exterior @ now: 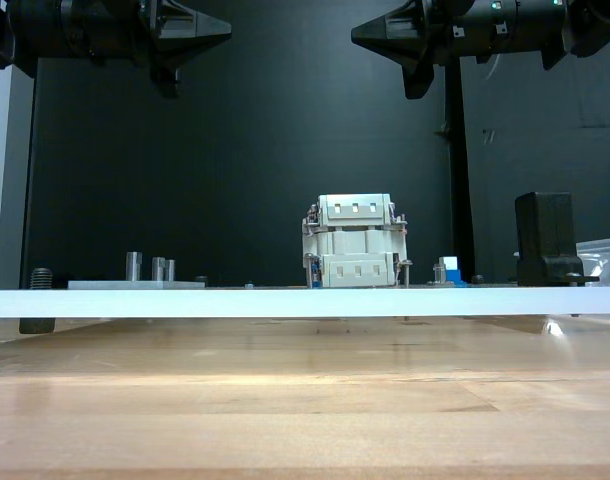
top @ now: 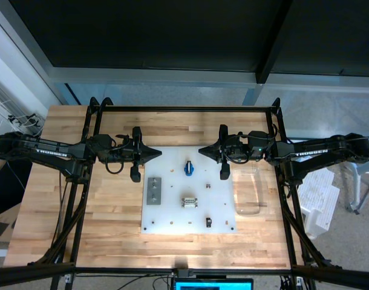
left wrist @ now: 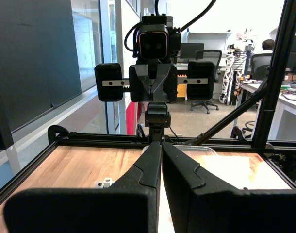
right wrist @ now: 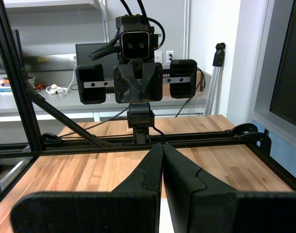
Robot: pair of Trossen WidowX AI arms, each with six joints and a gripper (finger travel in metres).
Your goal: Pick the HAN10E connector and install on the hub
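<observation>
Wooden tabletop (exterior: 305, 400) is stretching away from the near edge, carrying the white plate (exterior: 185, 300) at its middle. Around the plate's centre, a little toward its near edge, the HAN10E connector (exterior: 355, 210) is sitting squarely on top of the hub (exterior: 357, 266), the two forming one beige stack. A grey metal block (top: 153, 190) is lying by the plate's left edge, a blue part (top: 189, 168) toward its far edge, and a black part (top: 209, 223) by its near edge. The left gripper (top: 160, 153) is hovering high over the plate's far left corner, its fingers (left wrist: 147, 171) pressing together on nothing. The right gripper (top: 201, 150) is hanging over the plate's far edge, facing the left one, its fingers (right wrist: 149, 171) likewise closed and empty.
</observation>
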